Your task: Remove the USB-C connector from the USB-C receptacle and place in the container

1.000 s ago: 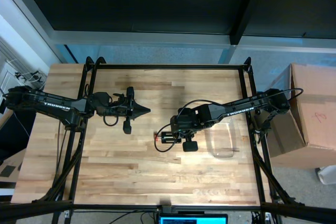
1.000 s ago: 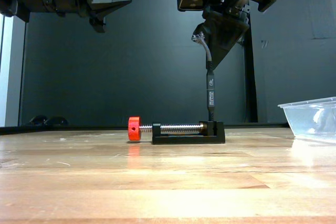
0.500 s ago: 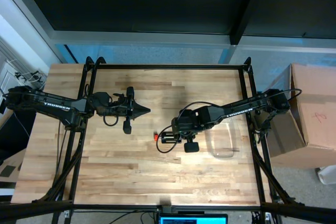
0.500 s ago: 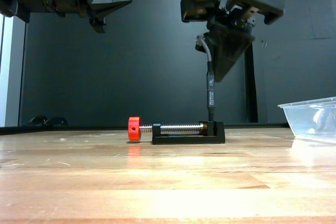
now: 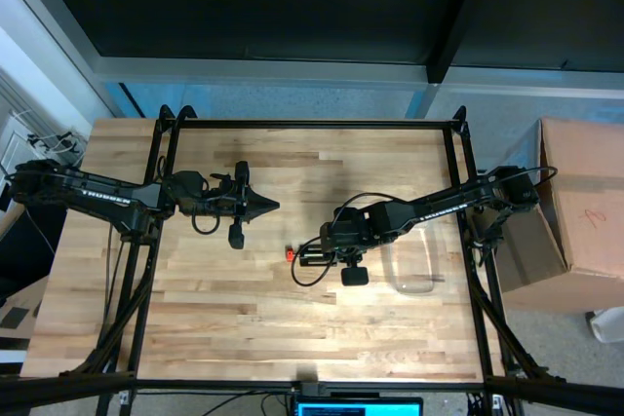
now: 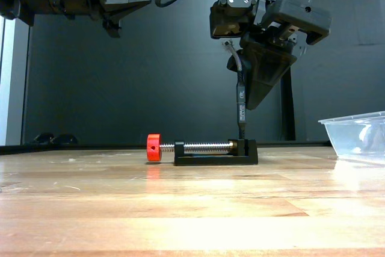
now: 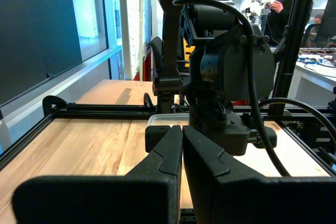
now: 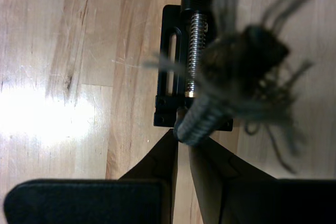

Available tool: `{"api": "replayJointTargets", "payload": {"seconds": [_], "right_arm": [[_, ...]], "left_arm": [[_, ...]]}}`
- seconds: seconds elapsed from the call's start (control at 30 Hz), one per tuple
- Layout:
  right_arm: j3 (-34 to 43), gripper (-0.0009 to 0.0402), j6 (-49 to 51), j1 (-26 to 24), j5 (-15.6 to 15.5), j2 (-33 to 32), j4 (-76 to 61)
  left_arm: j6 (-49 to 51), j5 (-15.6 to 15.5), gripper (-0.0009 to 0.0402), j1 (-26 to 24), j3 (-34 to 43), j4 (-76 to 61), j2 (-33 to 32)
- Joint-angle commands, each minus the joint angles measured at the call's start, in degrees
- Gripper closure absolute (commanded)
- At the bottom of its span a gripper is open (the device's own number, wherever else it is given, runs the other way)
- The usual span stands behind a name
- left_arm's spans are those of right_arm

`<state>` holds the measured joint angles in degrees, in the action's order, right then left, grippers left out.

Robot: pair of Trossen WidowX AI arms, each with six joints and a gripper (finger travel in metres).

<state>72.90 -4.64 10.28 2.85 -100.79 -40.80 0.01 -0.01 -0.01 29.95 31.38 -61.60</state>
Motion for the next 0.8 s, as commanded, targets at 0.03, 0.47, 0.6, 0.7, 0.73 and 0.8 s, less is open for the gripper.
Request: {"api": "replayJointTargets", "payload": {"seconds": [0.03,0.47,0.6,0.7,0.73,0.8], "right_arm": [[-0.2,0.0353,0.0,0.0,0.1,0.0,0.4],[-0.1,0.0311,0.0,0.0,0.0,-1.9,1.0],[-0.1,0.0268,-0.3,0.1,0.1,-1.9,1.0],[-0.2,0.0236,-0.9,0.1,0.2,-1.9,1.0],[-0.2,0.0226,-0.9,0.1,0.2,-1.9,1.0],[-0.2,0.0208,-0.9,0.1,0.2,-1.9,1.0]], "left_arm": [[0.0,0.0,0.0393,0.0,0.0,0.0,0.0],[0.0,0.0,0.0393,0.0,0.0,0.0,0.0],[0.0,0.0,0.0393,0.0,0.0,0.0,0.0],[0.0,0.0,0.0393,0.0,0.0,0.0,0.0],[0.0,0.0,0.0393,0.0,0.0,0.0,0.0],[0.0,0.0,0.0393,0.0,0.0,0.0,0.0]]}}
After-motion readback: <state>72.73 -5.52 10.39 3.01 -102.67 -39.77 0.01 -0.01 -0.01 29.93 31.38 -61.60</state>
